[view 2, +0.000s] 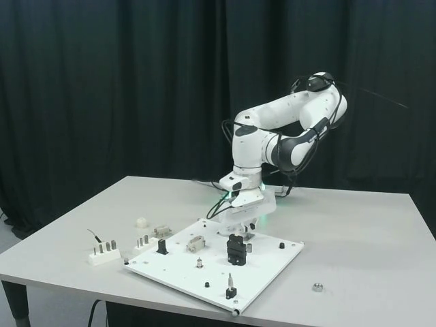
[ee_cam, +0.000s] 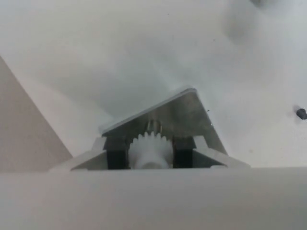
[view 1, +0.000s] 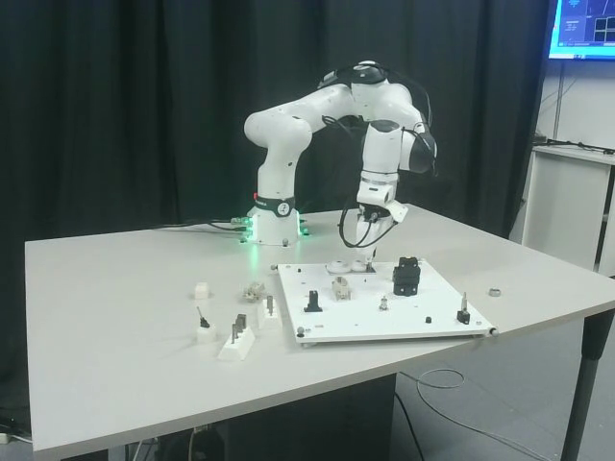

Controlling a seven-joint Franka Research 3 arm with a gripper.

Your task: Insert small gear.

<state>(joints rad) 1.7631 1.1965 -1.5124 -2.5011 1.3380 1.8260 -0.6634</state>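
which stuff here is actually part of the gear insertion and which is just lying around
In the job:
- small gear, white, held between the fingers
- gripper
- white board under the gripper

Lying about:
- black block on the board
- white holders with pins on the grey table
- small white cube
- nut beside the board

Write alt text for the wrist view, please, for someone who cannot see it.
A small white gear sits clamped between the gripper's two black fingers, seen from just above. Under it lies a grey metal plate on a white board; a small black part shows near the picture's edge.
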